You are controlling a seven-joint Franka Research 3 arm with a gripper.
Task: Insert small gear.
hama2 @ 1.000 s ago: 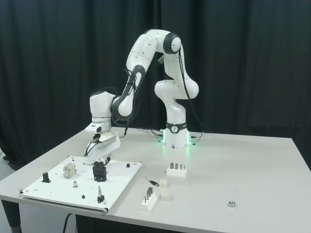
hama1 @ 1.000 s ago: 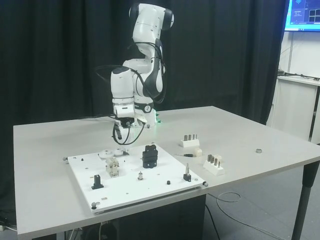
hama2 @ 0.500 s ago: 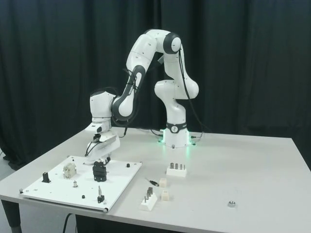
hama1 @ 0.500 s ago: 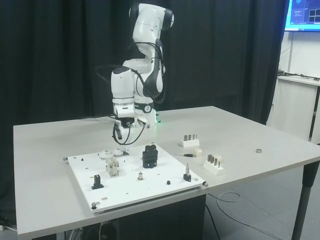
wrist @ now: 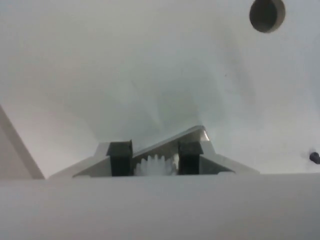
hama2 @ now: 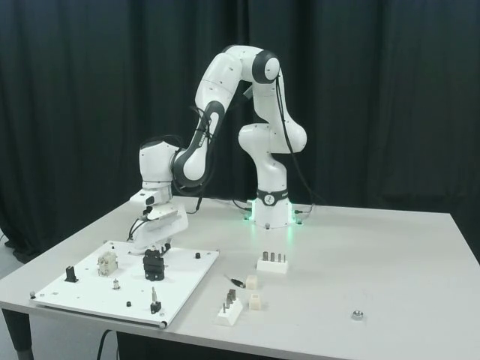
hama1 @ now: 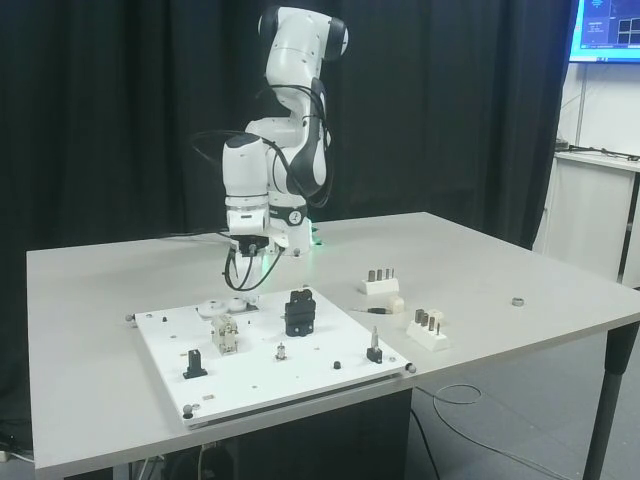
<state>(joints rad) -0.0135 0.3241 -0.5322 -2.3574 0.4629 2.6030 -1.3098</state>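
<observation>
In the wrist view a small white gear (wrist: 156, 166) with visible teeth sits between my two black fingertips, and my gripper (wrist: 154, 158) is shut on it. Under it lies the white assembly board (wrist: 150, 75), with a round dark hole (wrist: 267, 14) farther off. In the first room view the gripper (hama1: 243, 254) hangs a little above the back part of the board (hama1: 300, 375), over a white round part (hama1: 214, 305). The second room view shows the gripper (hama2: 155, 241) just above the black block (hama2: 154, 265).
On the board stand a black block (hama1: 300, 312), a white-grey fixture (hama1: 223, 334), a black bracket (hama1: 194, 364) and small posts (hama1: 373, 351). Right of the board are two white holders with grey pins (hama1: 379, 283) (hama1: 428, 330), and a small ring (hama1: 517, 299).
The gripper has risen a little above the back of the board, still holding the gear. Nothing on the table has moved.
</observation>
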